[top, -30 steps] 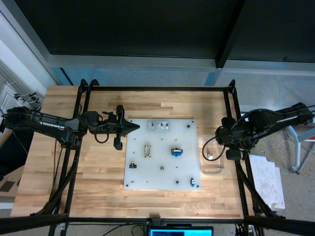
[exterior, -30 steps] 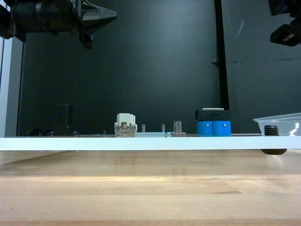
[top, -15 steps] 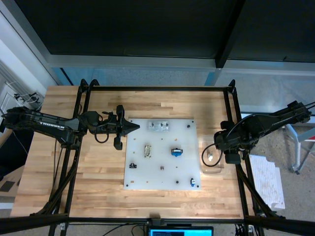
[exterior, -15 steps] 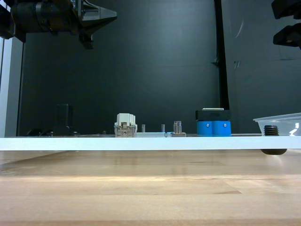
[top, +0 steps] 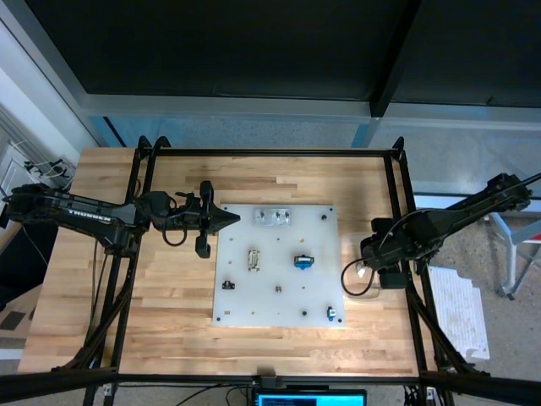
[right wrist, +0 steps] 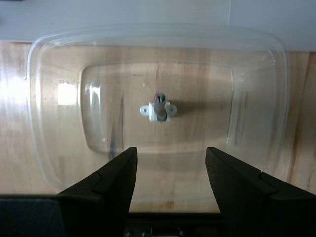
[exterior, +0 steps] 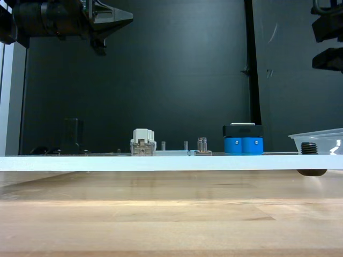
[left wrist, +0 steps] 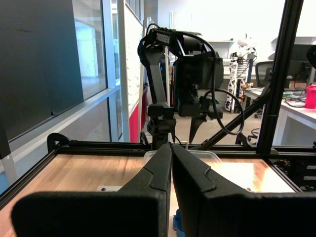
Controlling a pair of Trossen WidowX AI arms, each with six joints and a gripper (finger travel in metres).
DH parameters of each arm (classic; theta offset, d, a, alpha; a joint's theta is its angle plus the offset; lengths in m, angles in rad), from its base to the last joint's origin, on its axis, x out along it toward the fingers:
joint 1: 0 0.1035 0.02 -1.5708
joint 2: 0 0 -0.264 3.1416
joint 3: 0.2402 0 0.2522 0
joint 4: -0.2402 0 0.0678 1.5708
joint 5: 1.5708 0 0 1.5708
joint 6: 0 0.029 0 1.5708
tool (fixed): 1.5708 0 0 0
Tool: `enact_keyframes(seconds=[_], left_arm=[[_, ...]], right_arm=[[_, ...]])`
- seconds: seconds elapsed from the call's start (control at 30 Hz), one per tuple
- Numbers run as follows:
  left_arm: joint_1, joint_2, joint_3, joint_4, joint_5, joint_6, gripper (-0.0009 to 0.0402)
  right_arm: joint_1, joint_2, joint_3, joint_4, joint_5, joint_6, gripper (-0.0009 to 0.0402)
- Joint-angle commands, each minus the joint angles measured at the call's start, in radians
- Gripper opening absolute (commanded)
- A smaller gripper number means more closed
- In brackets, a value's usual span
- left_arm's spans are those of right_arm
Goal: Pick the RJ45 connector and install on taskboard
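Right gripper has sunk lower and drawn in over the clear tray within the last second; the left arm has not stirred.

On the bench the taskboard lies in the middle with its fittings untouched, and the tray sits just beside its right edge. The left gripper hangs high over the taskboard's far left corner, clenched on nothing. The right gripper is spread wide and empty, pointing straight down into the tray, though the low view shows it well above the rim. The connector, a tiny whitish piece, lies alone on the tray floor, centred ahead of the gap between the fingers. That alignment suggests the pick is about to begin: a straight descent should bring a finger to each side of the connector. Installing it has not started.
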Motion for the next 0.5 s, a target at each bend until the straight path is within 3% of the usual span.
enact_keyframes(seconds=[0.03,0.5], left_arm=[[0.000,0.000,0.000,0.000,0.000,0.000,0.0000],[0.000,0.000,0.000,0.000,0.000,0.000,0.0000]], right_arm=[[0.001,0.006,-0.029,0.030,0.009,-0.006,0.0192],[0.001,0.043,-0.119,0.181,0.007,-0.034,0.0192]])
